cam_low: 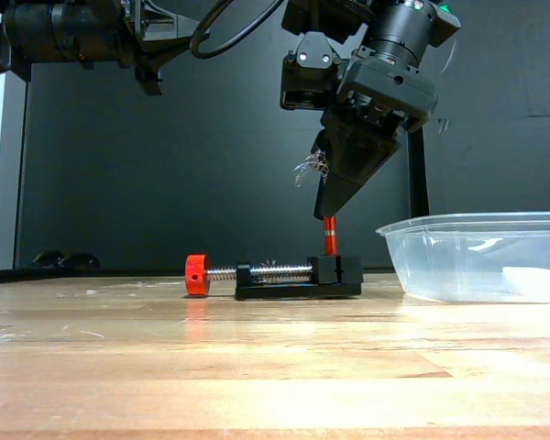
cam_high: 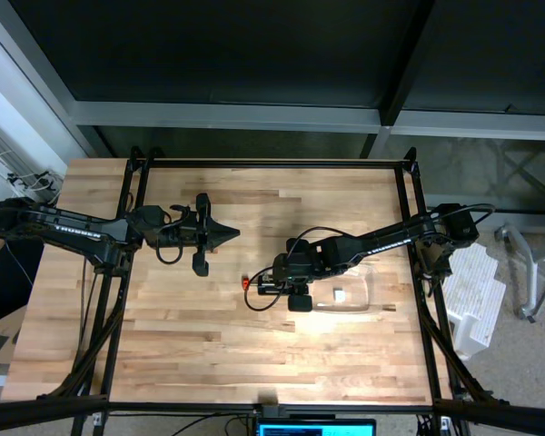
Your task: Remove the RCA connector from the receptacle and place in the container
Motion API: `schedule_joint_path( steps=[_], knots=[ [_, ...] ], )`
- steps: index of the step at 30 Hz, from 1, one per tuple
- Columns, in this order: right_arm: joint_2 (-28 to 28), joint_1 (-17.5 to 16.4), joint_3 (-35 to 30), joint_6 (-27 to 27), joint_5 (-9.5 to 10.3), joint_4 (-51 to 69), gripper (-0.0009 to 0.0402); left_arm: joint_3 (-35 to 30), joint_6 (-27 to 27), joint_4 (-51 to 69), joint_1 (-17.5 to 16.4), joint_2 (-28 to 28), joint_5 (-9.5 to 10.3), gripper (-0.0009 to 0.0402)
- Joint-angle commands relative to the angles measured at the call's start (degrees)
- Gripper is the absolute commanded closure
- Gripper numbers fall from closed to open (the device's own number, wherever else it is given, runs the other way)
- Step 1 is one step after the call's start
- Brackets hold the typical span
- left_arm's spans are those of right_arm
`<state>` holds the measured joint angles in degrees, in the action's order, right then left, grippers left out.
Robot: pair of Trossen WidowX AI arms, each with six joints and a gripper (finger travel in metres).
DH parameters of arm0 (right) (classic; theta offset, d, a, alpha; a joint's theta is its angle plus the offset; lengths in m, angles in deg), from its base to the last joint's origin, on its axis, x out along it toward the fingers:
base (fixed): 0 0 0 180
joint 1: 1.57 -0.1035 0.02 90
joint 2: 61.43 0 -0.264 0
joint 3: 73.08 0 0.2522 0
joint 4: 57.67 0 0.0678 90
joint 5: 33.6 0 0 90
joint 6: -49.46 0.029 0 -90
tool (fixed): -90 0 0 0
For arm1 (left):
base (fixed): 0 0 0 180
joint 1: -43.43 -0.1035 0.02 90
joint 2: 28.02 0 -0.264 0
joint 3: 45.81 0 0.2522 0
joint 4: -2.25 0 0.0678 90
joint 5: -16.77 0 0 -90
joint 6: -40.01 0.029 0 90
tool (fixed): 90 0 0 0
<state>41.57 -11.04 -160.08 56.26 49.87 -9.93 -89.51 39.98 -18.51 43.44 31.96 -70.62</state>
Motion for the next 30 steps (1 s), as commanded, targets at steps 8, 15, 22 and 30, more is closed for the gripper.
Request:
schedule_joint_path(
  steps=[8, 15, 22, 30],
  knots=[
    [0.00, 0.11, 0.04, -0.48, -0.13, 0.02, 0.0319, -0.02, 0.00, -0.02, -0.02, 0.00, 0.00, 0.0393],
    [-0.02, 0.17, 0.04, -1.31, -0.28, 0.00, 0.0360, -0.02, 0.00, -0.02, 0.00, 0.02, 0.00, 0.0393],
    [-0.02, 0.22, 0.04, -1.31, -0.57, 0.00, 0.0393, -0.02, 0.00, -0.02, 0.00, 0.02, 0.00, 0.0393],
    [-0.42, 0.22, 0.04, -1.31, -0.57, 0.02, 0.0392, -0.02, 0.00, -0.02, 0.00, 0.02, 0.00, 0.0393]
  ],
)
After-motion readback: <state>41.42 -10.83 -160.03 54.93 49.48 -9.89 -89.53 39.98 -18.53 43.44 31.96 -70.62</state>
